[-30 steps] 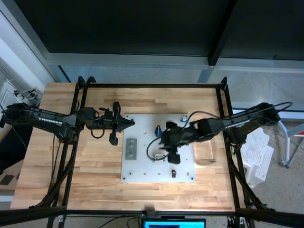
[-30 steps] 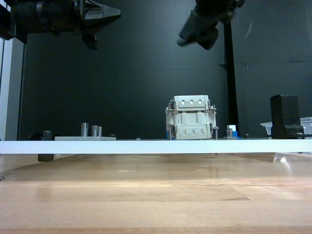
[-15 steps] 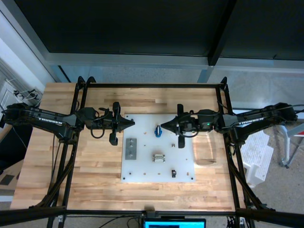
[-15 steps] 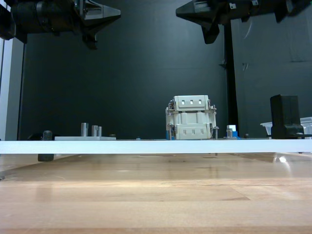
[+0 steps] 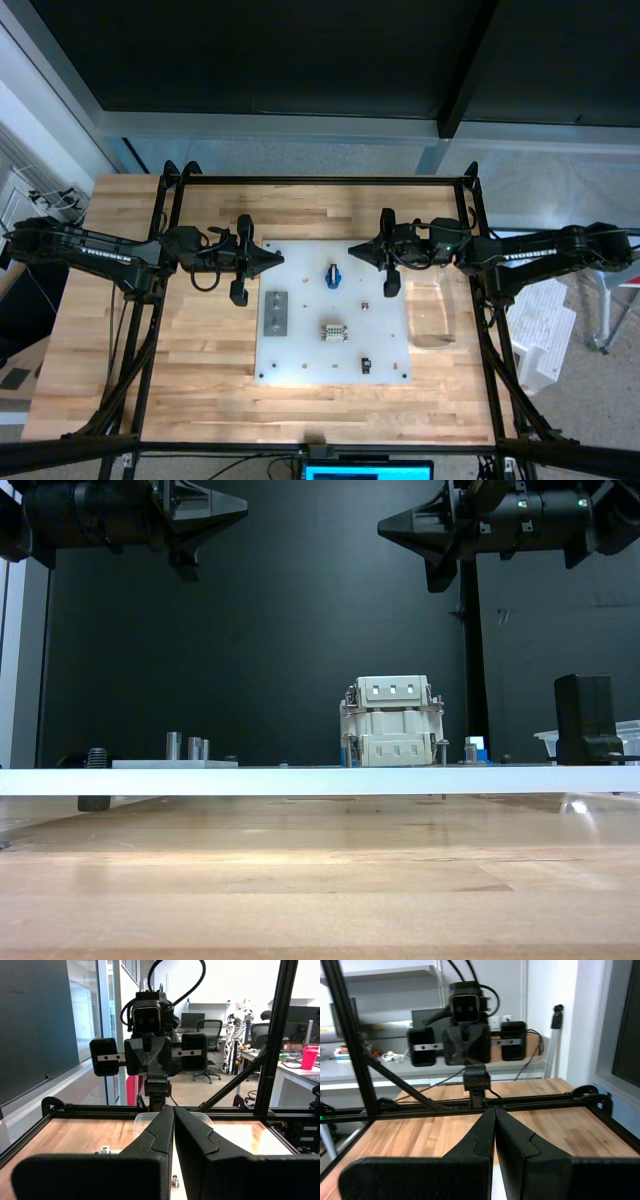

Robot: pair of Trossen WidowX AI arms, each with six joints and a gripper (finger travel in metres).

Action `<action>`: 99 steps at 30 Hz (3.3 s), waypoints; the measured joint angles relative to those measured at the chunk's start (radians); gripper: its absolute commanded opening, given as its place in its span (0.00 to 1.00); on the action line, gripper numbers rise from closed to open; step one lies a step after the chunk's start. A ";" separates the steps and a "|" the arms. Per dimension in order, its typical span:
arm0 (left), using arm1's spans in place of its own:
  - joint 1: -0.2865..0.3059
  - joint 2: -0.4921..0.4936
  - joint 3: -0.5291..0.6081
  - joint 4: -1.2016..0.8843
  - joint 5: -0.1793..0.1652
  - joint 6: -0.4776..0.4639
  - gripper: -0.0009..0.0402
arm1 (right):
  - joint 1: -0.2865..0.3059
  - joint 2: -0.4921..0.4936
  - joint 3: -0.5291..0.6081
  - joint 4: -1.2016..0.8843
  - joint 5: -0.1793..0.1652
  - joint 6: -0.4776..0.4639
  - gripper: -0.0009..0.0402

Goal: Pick the HAN10E connector and install on the hub

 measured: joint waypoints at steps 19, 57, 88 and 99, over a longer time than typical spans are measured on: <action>0.000 0.000 0.000 0.000 0.000 0.000 0.02 | 0.016 -0.001 0.005 0.006 0.028 0.026 0.02; 0.000 0.000 0.000 0.000 0.000 0.000 0.02 | 0.031 0.004 0.027 -0.025 0.028 0.003 0.02; 0.000 0.000 0.000 0.000 0.000 0.000 0.02 | 0.031 0.005 0.027 -0.026 0.028 0.006 0.02; 0.000 0.000 0.000 0.000 0.000 0.000 0.02 | 0.031 0.005 0.027 -0.026 0.028 0.005 0.02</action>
